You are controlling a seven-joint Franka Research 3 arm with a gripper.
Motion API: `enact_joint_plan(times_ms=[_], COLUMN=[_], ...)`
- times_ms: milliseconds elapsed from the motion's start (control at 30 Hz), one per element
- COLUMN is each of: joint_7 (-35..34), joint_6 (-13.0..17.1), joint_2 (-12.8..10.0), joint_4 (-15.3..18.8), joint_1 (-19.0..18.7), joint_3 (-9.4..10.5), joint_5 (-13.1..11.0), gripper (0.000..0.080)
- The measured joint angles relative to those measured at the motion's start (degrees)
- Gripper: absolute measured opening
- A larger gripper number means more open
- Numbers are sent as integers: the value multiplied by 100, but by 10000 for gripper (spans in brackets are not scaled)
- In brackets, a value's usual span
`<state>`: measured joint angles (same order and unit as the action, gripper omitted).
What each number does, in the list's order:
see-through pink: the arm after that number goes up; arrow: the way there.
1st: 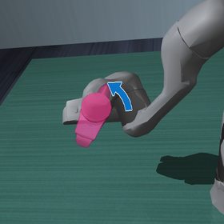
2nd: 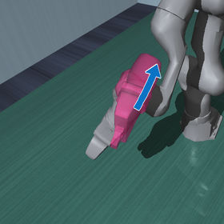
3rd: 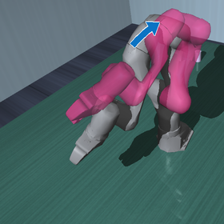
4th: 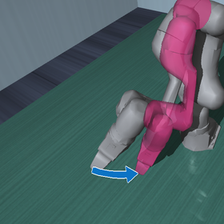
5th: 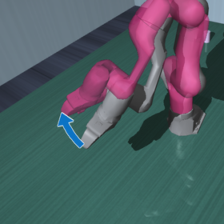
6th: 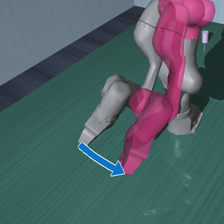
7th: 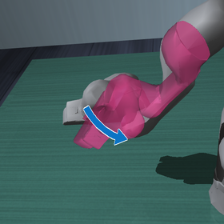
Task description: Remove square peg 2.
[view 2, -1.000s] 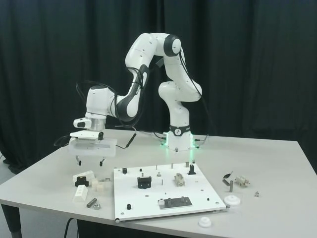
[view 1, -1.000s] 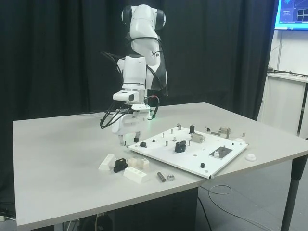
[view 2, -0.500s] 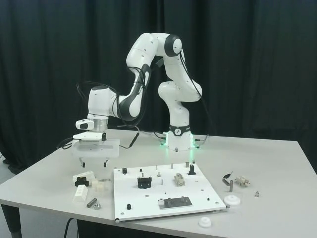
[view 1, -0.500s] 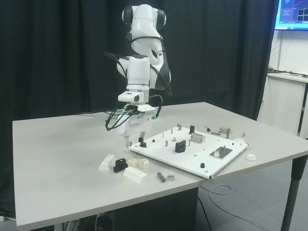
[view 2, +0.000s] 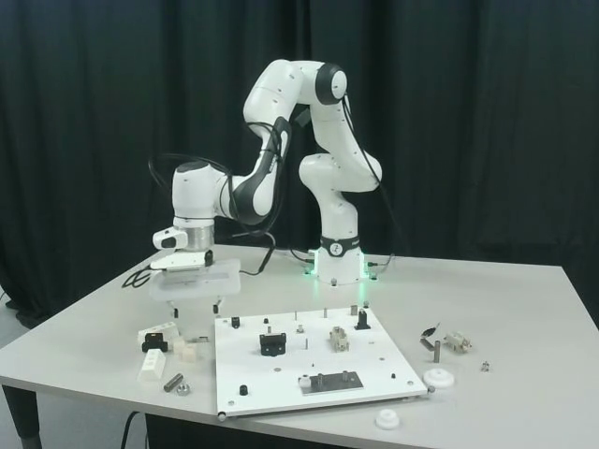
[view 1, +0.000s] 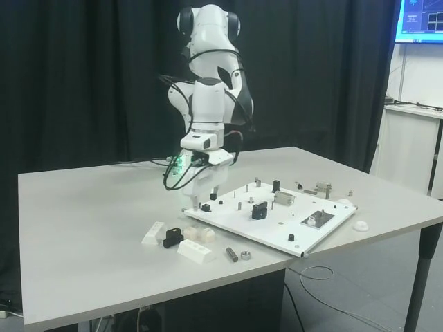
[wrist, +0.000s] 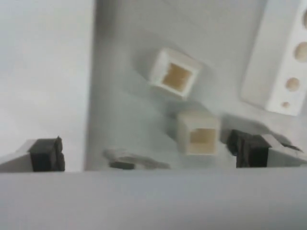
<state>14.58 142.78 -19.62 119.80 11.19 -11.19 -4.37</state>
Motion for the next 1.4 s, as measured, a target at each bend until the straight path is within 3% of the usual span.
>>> enact_joint_plan(times_ms=[267, 433, 967, 1400], joint_7=[-489, -736, -1215, -1822], joint_6=[-490, -628, -564, -132], joint_2=[162, 250, 361, 399], joint_4=[36, 102, 526, 889], joint_1=[-246, -386, -695, -915], joint_3=[1, 1, -9, -20], joint_5=[-1, 6, 83, 176], gripper=[800, 800, 800, 800])
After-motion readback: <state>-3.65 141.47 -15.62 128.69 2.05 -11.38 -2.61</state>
